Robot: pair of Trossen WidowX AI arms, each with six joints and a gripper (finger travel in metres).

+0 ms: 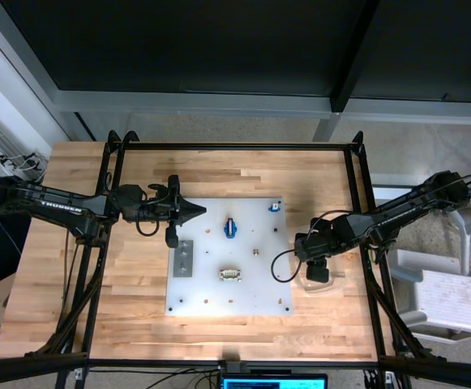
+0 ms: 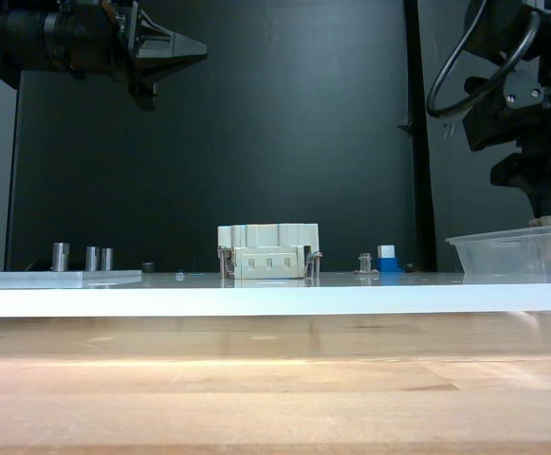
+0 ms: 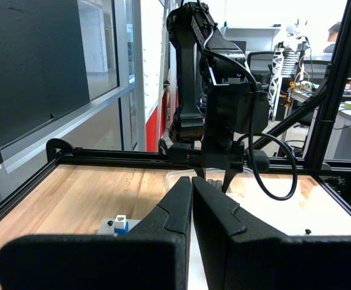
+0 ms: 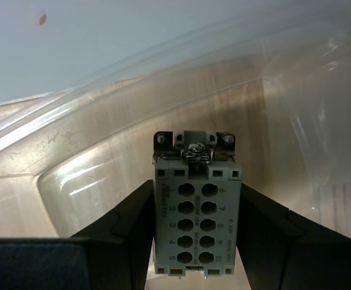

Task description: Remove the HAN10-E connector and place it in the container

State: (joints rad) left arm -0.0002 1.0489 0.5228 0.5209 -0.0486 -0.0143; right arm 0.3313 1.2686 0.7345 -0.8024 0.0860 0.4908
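Inspector: Status of removal?
Clerk: Done, in my judgement. The right claw (image 4: 196,208) grasps the HAN10-E connector (image 4: 196,181) by its sides, low over the container (image 4: 72,181), clear of the white board (image 1: 251,300). Release is outstanding.
Inspector: And the left claw (image 3: 191,202)?
Clerk: Clenched on nothing, high above the board's far-left part, well apart from the work.
Inspector: Anything obscured?
Clerk: Whether the connector touches the container floor cannot be told; the low view hides it behind claw and container wall. A beige housing (image 1: 230,275) stands on the board, its interior not visible.
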